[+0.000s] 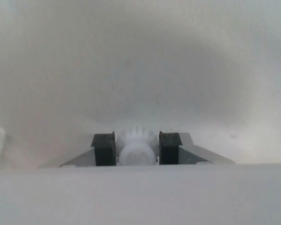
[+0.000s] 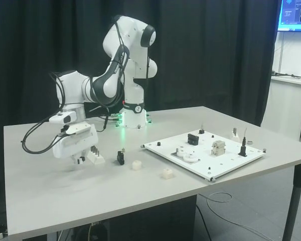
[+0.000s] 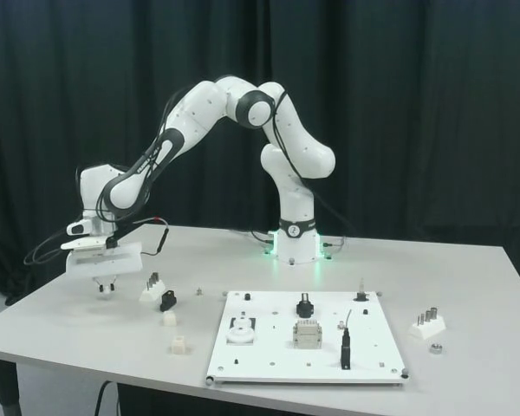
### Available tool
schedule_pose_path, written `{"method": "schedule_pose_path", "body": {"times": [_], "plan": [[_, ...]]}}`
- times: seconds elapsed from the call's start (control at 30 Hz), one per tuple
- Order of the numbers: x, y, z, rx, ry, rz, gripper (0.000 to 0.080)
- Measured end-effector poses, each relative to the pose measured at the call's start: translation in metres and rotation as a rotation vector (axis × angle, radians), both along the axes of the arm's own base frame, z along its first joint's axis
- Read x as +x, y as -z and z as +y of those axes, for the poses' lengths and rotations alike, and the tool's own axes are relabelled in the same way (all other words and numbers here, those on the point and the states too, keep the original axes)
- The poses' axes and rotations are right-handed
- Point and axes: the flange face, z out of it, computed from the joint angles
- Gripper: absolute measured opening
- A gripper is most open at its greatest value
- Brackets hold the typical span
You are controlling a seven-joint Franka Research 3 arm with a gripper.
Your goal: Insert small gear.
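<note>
The white seven-joint arm reached far out from its green-lit base to one end of the grey worktop, with the gripper hanging just above the surface. In the wrist view its jaws were closed onto the small white toothed plastic gear, the two black fingertip pads pressing against the gear's opposite sides. So the gear was in the jaws, well apart from the white square assembly board that lay on the worktop in front of the base. That board carried a larger white gear and a few black fittings. Just beside the gripper stood a small white block holding grey pins, then a small black part and two small white cubes nearer the board.
</note>
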Motion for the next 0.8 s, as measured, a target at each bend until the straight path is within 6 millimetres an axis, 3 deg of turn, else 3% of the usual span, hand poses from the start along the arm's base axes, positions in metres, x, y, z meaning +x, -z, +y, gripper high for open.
{"method": "schedule_pose_path", "body": {"times": [0.4,0.8], "plan": [[0.027,-0.016,0.04,0.089,0.002,0.0,0.0196],[0.045,-0.028,0.096,0.135,-0.008,0.002,0.0196]]}}
